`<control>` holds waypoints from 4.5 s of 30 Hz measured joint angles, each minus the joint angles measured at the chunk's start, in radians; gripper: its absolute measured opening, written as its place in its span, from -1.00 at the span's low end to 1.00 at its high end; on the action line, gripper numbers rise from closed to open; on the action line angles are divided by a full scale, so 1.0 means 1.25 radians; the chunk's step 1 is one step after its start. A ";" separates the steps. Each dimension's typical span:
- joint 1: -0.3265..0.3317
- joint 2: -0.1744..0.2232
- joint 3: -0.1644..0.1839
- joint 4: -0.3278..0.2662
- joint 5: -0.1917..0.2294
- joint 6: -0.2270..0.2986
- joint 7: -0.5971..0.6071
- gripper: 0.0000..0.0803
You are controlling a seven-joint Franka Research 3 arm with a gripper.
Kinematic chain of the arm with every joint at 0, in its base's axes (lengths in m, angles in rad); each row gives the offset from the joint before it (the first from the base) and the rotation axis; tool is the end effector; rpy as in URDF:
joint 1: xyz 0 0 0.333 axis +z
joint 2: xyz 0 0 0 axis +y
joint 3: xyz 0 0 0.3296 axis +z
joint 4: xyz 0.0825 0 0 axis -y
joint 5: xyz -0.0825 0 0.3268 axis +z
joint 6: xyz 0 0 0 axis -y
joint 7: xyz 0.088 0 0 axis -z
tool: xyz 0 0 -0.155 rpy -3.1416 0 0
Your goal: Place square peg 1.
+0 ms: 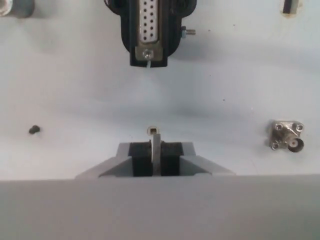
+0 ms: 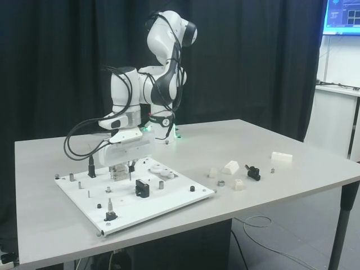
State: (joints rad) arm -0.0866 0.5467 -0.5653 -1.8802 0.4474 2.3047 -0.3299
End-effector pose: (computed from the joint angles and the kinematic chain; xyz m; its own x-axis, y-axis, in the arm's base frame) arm 0.5007 -0.3265 0.2569 0.8452 -0.5345 0.0023 -0.5338 -0.8444 -0.0448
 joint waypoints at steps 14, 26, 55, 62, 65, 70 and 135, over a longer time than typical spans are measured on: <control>0.001 -0.002 -0.006 0.006 0.000 -0.013 0.000 -0.92; 0.007 -0.005 -0.006 0.010 0.000 -0.019 0.000 -0.92; 0.165 -0.066 -0.003 0.012 0.051 -0.185 0.103 -0.92; 0.261 -0.083 -0.003 -0.017 0.060 -0.192 0.188 -0.92; 0.304 -0.090 -0.003 -0.029 0.062 -0.192 0.227 -0.92; 0.378 -0.101 -0.003 -0.046 0.067 -0.186 0.297 -0.92; 0.834 -0.069 0.027 -0.204 0.063 0.188 0.693 0.31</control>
State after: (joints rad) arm 0.9555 0.4600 -0.5316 -2.1353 0.5261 2.5392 0.5367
